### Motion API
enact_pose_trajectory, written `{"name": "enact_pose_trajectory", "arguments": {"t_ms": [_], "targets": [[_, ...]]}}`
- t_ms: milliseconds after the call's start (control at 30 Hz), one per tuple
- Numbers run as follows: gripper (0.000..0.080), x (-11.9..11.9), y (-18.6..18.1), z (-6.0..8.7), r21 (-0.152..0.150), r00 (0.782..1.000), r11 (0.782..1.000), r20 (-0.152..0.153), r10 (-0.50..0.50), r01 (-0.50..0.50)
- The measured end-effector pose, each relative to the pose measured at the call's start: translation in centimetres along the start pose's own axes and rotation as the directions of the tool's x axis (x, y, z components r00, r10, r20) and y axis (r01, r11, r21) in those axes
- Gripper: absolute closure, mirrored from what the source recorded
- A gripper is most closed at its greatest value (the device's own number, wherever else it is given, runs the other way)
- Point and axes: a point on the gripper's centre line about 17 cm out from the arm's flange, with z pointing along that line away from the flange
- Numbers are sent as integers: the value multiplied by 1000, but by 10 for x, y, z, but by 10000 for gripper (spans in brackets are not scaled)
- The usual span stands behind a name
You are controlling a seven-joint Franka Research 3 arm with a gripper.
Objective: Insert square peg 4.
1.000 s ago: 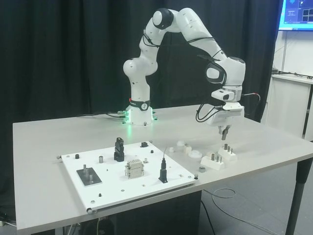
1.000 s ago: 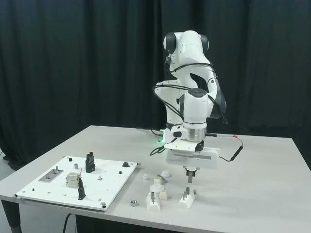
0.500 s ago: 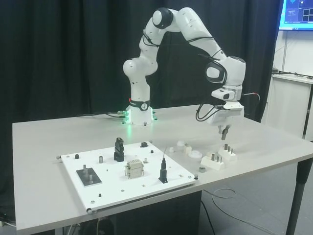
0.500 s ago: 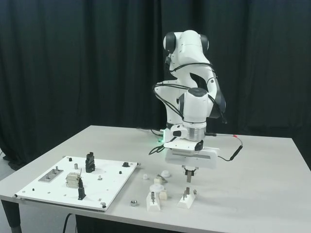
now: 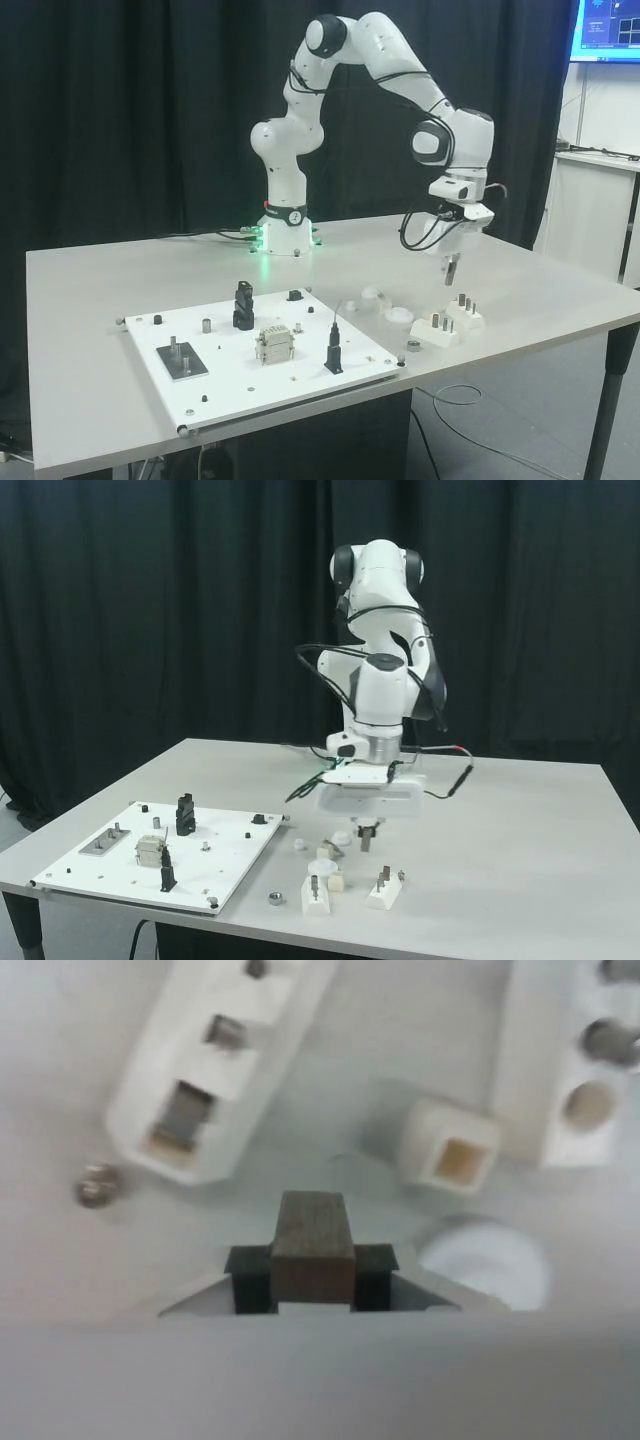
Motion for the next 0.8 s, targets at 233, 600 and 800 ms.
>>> {"name": "enact_pose_trajectory", "arguments": {"t_ms": [233,600,800], "targets": [[649,4,44,-4,-24,989,989,-27,-146,145],[649,8,118,-12,-72,955,956,-70,-289,284],[649,10,155,-15,-101,935,936,-80,-344,336]]}}
